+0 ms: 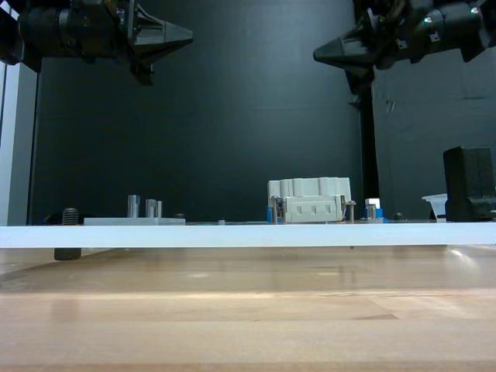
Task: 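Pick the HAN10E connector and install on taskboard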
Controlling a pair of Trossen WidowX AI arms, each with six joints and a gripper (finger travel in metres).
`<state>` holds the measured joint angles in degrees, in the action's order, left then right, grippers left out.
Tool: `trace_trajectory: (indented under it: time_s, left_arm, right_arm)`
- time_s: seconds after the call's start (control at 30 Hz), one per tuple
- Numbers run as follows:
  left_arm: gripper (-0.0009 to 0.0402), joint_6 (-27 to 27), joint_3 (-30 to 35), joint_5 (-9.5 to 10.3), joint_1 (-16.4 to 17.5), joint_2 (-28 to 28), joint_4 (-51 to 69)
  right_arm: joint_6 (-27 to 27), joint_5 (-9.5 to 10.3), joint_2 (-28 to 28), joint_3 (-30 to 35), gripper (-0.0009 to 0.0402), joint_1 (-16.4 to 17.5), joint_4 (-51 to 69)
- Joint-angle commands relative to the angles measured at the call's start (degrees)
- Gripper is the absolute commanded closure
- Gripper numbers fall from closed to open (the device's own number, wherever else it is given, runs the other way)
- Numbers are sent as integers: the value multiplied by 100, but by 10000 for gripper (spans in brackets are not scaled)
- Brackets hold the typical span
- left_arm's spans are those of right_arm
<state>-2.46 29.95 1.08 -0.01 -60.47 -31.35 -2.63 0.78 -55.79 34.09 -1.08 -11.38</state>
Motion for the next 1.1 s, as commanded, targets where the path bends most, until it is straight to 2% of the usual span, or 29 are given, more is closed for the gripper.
trace_trajectory:
  time_s: [0.03,0.4,0.67,0.77,1.1]
  left_arm:
    - [392,0,0,0,2,-2,-2]
    - [392,0,0,0,0,-2,-2]
    - [392,0,0,0,2,-2,-2]
    - [392,0,0,0,0,-2,-2]
    - [392,0,0,2,2,-2,-2]
  right_arm:
    - [-197,96,85,203,393,9,807]
    - [-516,79,81,1088,393,125,3720]
    - [-977,-2,76,1537,394,529,5346]
    - [-1121,-138,76,1650,394,748,5801]
    - [-1665,-153,20,1716,394,1421,6749]
